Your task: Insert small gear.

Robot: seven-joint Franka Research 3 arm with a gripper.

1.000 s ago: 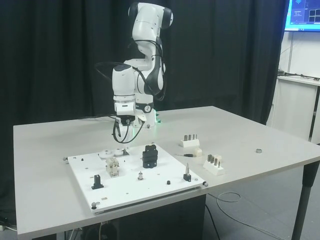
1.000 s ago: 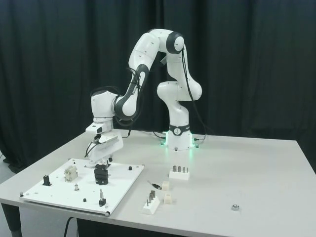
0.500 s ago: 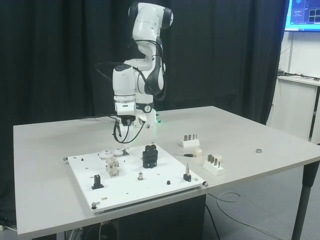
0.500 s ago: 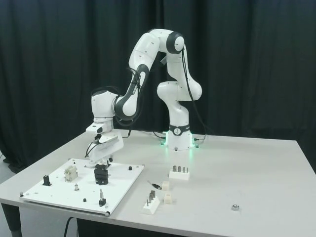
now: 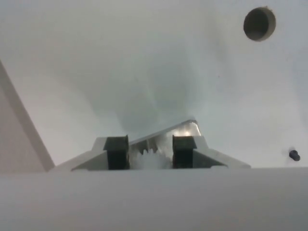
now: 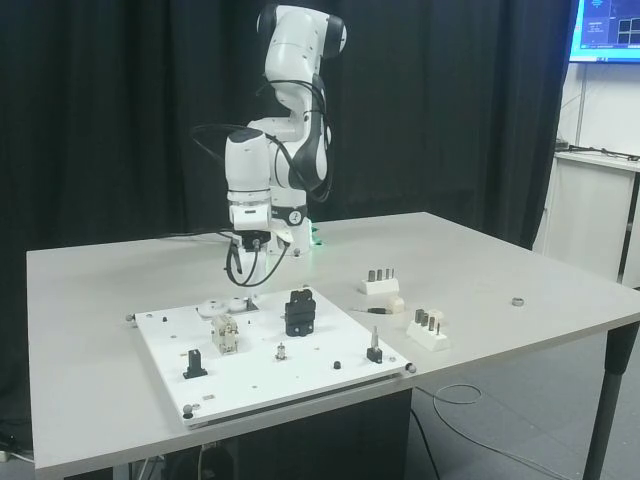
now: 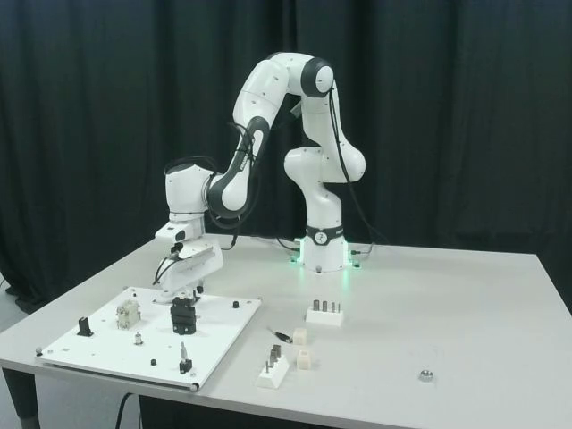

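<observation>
Wrist view: the jaws stand narrowly apart, their two black fingertips pressed on either side of a small toothed metal gear, so they are gripping the small gear. Its teeth show in the gap between the tips, and a shiny bit of metal glints just beyond one tip. Below lies the flat white assembly board, with a round dark hole in it well away from the tips and a tiny black peg off to one side.

First room view: the white robot arm reaches down from its base at the far side of the grey table, and the jaws hang over the far edge of the white board, close above a low white round part. The gear itself is too small to make out from here. On the board stand a black block-shaped fixture, a small pale metal block, a short black bracket, a thin metal pin and a black upright post. Beside the board, on the bare table, sit two white holders with grey pegs and, well apart, a small grey ring.

Second room view: the arm bends over from its green-lit base and the jaws sit low over the board's far side, just behind the black fixture. The two holders and two small white cubes lie between board and base.
</observation>
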